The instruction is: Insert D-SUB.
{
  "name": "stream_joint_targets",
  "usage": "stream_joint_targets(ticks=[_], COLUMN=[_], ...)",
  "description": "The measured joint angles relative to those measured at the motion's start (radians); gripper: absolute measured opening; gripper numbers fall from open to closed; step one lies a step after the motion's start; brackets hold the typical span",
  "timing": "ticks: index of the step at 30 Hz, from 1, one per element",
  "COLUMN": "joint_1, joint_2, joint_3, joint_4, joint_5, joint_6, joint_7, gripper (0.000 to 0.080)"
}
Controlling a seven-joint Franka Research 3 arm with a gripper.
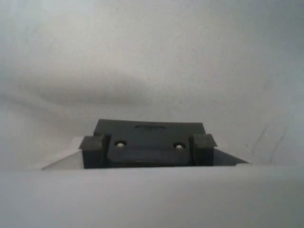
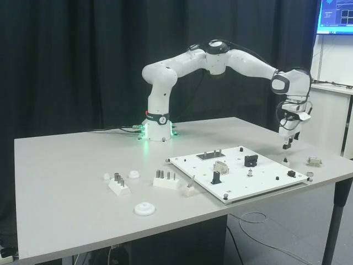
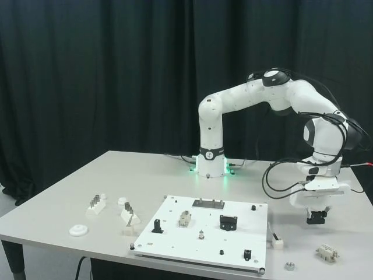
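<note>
The white arm's black jaws (image 3: 316,218) hang above the grey surface (image 3: 87,186), off the white square board (image 3: 175,245); whether they stand apart or together I cannot tell. The small grey metal D-SUB plug (image 3: 327,253) lies on the surface near the edge, well apart from its grey socket (image 3: 185,219) on the board. To do this well, descend squarely, grip its long sides, and keep it level. No writing is readable.
</note>
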Motion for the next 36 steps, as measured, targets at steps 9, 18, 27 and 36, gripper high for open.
stream_joint_targets(ticks=[9, 18, 27, 36], joint_1=[-0.004, -0.017, -0.041, -0.067], joint_2=[0.000, 0.000, 0.000, -0.001], joint_3=[-0.045, -0.104, -0.147, -0.184], joint_4=[-0.016, -0.063, -0.119, -0.186], joint_5=[-0.028, -0.047, -0.065, -0.065], joint_6=[0.006, 0.006, 0.005, 0.002], joint_7=[0.108, 0.113, 0.072, 0.004], gripper=[0.0384, 0.0384, 0.0384, 0.0384])
